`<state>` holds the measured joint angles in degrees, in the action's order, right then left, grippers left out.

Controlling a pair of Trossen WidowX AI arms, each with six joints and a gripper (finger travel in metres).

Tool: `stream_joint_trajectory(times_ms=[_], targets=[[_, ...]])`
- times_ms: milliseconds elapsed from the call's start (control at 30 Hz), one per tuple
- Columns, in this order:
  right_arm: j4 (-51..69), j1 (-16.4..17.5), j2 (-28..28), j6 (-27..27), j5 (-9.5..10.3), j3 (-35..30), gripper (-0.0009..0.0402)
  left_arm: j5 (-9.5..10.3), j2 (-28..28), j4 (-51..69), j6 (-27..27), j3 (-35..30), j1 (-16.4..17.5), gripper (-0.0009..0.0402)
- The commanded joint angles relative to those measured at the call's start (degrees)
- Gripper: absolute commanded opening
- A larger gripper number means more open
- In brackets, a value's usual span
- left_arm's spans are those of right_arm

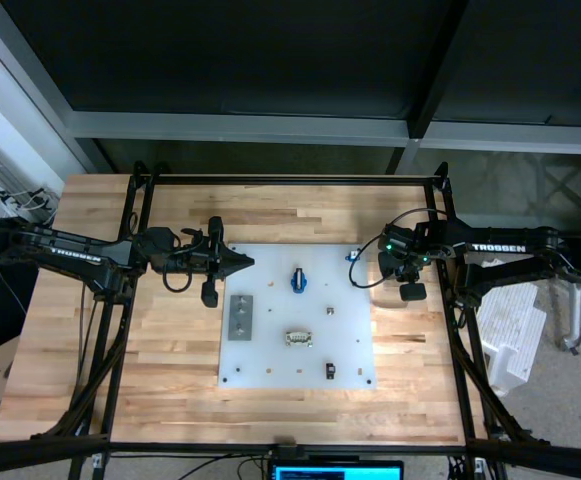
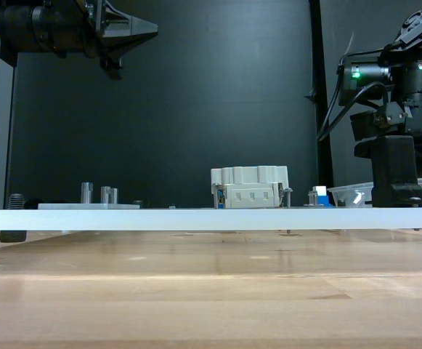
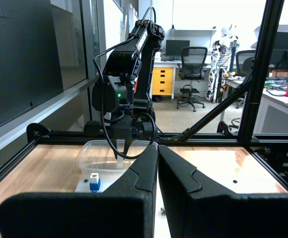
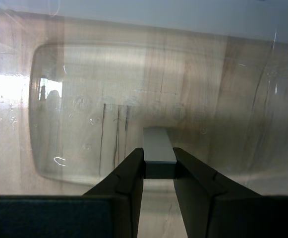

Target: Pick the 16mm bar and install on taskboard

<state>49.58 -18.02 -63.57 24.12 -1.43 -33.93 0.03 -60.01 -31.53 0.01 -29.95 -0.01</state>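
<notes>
On the wooden surface (image 1: pixel 120 350), our right gripper (image 4: pixel 159 156) pinches a grey bar (image 4: pixel 157 143) inside the clear tray (image 4: pixel 74 99); our left gripper (image 1: pixel 242 262), pressed together, hovers over the taskboard (image 1: pixel 270 362).

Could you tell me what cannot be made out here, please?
16mm bar: high view, hidden under the right pincer gripping it over the clear tray.
Bar's slot on the taskboard: high view, too small.
Board below the left pincer, shut above the taskboard's left edge: left wrist view, its fingers block it.
</notes>
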Motion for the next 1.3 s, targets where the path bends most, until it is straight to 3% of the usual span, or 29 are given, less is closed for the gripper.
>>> stream_joint_trajectory(times_ms=[33,300,500,633,900,1033,1300], targets=[[-0.02,0.0,0.02,-0.02,-0.02,-0.04,0.0042,0.0,0.0,0.0,0.0,0.0,0.02,0.0],[1.27,0.0,0.02,0.0,-0.07,-0.81,-0.0001,0.0,0.0,0.0,0.0,0.0,0.0,0.0],[8.17,0.07,0.02,-1.99,0.0,-6.25,0.0008,0.0,0.0,0.0,0.0,0.0,0.02,0.0],[12.98,1.09,0.02,-6.12,-0.04,-11.26,0.001,0.0,0.0,0.0,0.0,0.0,0.02,0.0],[19.45,7.5,0.02,-15.65,-0.04,-18.91,0.0009,0.0,0.02,0.0,0.0,0.0,0.0,0.0],[22.86,12.59,-0.96,-19.52,-0.04,-20.92,0.0009,0.0,0.0,-0.02,0.0,0.0,0.0,0.0],[23.96,19.5,-2.64,-28.61,-0.04,-23.3,0.0009,0.0,0.0,-0.02,0.0,0.0,0.0,0.0]])
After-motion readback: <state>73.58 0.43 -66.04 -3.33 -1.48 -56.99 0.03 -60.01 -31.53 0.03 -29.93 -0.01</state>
